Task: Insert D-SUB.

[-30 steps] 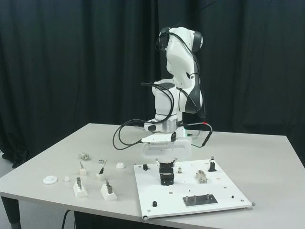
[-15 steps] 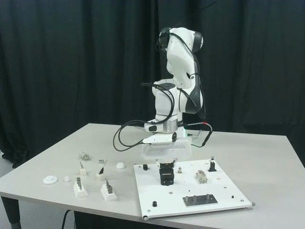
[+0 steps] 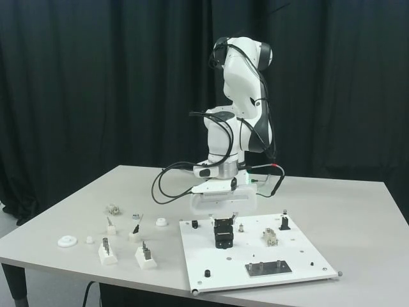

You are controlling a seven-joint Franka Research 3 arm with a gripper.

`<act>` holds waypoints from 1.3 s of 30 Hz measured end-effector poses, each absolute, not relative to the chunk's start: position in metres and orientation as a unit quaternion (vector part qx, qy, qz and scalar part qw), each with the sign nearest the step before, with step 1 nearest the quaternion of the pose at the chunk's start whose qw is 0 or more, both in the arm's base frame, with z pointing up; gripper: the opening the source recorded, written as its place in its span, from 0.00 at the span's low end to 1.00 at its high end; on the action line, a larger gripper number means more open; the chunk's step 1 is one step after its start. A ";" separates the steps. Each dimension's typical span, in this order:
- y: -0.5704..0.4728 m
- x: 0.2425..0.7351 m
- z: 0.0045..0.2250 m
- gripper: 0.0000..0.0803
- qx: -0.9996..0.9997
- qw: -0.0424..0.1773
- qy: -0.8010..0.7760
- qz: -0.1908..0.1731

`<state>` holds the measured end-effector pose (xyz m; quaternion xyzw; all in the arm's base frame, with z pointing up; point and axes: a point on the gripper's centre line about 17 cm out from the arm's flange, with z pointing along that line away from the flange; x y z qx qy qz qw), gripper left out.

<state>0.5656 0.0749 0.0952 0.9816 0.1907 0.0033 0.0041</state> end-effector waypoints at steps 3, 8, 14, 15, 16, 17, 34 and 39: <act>0.075 0.566 0.095 0.48 0.982 0.002 0.187 0.002; 0.075 0.565 0.095 0.48 0.984 -0.005 0.177 0.000; 0.074 0.566 0.095 0.48 0.986 -0.011 0.167 -0.002; 0.074 0.566 0.095 0.48 0.986 -0.012 0.166 -0.002; 0.073 0.566 0.095 0.48 0.986 -0.012 0.165 -0.002; 0.073 0.566 0.095 0.48 0.986 -0.013 0.164 -0.002; 0.074 0.566 0.095 0.48 0.986 -0.014 0.164 -0.003; 0.074 0.565 0.095 0.48 0.986 -0.013 0.168 -0.003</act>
